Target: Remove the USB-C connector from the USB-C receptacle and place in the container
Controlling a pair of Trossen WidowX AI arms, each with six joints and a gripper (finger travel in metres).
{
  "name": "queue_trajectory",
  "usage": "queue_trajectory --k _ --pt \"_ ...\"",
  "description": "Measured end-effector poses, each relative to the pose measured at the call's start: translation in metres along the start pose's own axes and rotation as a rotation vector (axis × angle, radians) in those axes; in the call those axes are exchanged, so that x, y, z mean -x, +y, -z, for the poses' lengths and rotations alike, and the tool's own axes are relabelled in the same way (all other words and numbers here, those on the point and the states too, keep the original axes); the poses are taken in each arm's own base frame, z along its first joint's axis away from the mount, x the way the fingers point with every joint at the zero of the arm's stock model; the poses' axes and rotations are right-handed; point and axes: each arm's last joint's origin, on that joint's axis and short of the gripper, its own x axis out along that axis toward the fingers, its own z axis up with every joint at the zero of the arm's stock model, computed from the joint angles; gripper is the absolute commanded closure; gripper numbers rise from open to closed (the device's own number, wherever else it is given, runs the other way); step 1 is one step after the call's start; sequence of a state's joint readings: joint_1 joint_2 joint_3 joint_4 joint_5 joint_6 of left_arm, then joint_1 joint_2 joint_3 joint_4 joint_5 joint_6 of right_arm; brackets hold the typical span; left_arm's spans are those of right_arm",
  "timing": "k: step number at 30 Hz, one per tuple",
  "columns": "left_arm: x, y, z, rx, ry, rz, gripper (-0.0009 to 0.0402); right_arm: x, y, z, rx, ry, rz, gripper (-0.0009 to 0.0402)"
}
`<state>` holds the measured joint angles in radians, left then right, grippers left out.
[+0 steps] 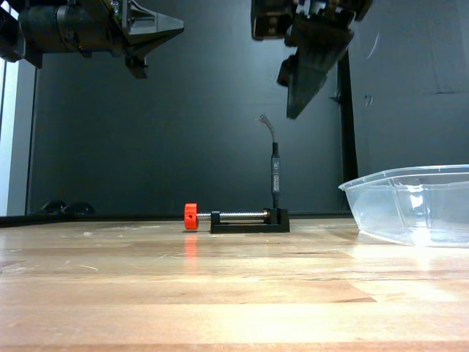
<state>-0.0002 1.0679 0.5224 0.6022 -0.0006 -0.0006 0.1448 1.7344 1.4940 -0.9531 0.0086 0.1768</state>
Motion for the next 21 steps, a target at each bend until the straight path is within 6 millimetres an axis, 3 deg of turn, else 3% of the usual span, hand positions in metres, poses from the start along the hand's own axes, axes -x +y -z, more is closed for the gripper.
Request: queue_trajectory --k 8,21 --pt "0.0 0.0 0.0 0.0 0.0 0.0 0.0393 -0.031 0.001 -0.004 0.004 0.063 0.012 0.0181" --pt "0.0 0.0 0.0 0.0 0.0 0.0 0.0393 -0.052 0.001 -0.007 0.006 0.079 0.013 0.0202"
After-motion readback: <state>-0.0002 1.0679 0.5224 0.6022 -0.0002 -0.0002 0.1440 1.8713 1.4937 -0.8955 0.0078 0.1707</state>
